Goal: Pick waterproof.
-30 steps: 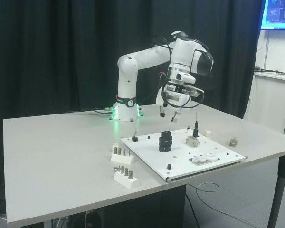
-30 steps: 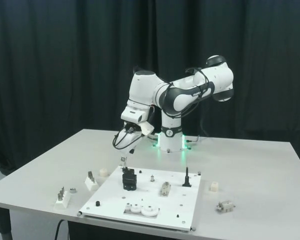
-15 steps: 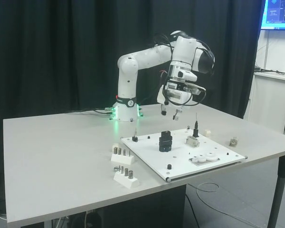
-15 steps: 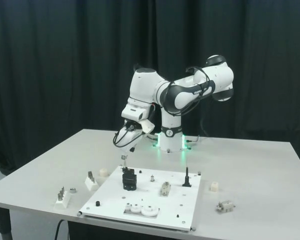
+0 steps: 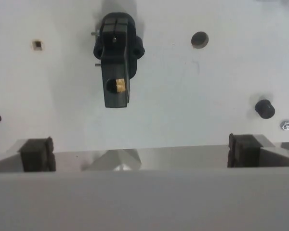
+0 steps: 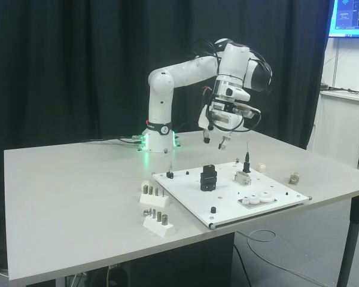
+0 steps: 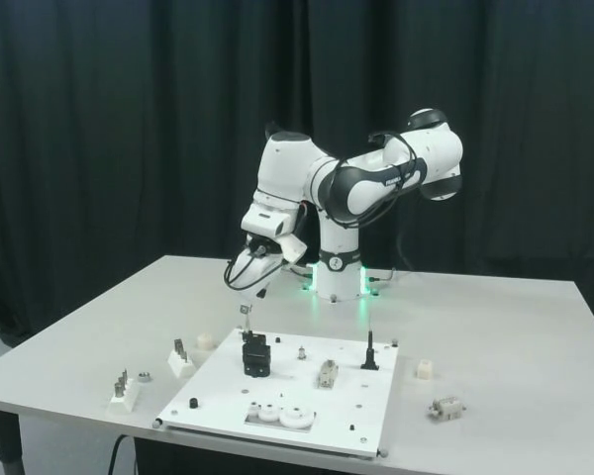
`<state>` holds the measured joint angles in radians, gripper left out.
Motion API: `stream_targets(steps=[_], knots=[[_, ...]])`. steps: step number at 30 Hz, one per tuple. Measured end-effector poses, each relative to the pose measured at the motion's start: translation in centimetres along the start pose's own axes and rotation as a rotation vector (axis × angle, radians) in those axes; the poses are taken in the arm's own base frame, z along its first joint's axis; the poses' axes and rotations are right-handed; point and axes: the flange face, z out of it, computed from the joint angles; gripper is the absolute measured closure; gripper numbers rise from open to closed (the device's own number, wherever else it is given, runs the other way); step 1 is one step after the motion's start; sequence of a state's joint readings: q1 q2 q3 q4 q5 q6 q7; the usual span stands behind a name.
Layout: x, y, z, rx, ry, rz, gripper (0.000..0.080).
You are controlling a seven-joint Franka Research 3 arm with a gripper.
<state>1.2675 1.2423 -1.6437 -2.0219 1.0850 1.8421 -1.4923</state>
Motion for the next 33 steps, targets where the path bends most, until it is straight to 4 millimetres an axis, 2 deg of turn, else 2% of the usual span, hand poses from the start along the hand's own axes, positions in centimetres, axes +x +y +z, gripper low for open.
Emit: stream_targets(steps=[10,20,26,33], knots=[[0.7,0.0,-1.0,0.02,0.003,-0.016,0.0003],[2.2,-0.6,-3.2,0.054,0.02,-0.039,0.0003],[3.9,-1.7,-4.7,0.082,0.03,-0.062,0.0003],[6.9,-4.0,-6.5,0.115,0.041,-0.061,0.0003]])
